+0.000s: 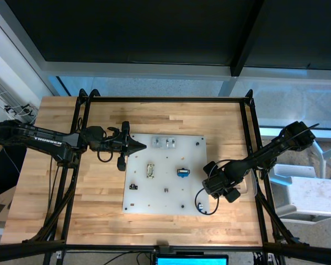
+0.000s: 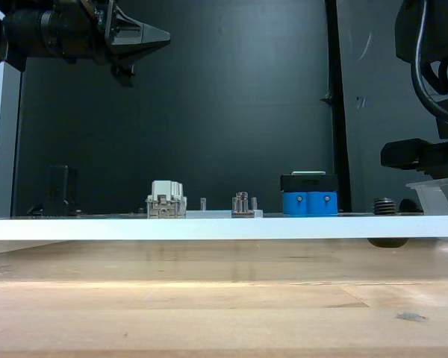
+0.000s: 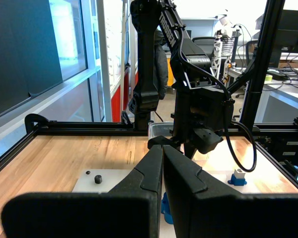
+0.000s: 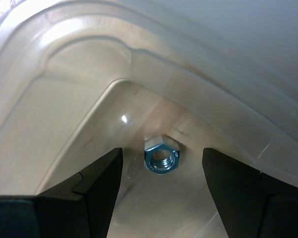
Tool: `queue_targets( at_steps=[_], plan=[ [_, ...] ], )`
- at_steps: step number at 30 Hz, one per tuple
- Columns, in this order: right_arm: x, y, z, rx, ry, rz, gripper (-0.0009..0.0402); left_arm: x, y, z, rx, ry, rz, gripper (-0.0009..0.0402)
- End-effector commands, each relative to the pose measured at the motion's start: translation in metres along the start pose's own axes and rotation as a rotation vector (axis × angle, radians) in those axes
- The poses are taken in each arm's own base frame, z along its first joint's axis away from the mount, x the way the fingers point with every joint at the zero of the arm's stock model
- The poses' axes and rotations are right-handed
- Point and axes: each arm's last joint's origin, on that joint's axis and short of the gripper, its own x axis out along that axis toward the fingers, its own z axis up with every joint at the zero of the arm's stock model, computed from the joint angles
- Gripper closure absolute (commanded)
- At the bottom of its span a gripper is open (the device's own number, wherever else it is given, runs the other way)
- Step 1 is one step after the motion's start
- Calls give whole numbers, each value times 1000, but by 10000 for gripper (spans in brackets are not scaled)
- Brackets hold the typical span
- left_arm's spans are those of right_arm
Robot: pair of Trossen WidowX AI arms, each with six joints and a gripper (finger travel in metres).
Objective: Pick the M12 fastener and fasten on the M12 threads
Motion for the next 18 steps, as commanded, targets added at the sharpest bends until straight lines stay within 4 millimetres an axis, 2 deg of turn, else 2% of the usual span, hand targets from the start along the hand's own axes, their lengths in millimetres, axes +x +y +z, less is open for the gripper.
queue_targets(
  at_steps=[1,9,18],
  plan=[
    [1,0,0,0,-3,0,169,0,0,0,0,-1,0,393],
    [2,0,-1,1,-7,0,174,0,0,0,0,0,0,393],
    [2,0,-1,1,-8,7,257,0,0,0,0,-1,0,393]
  ],
)
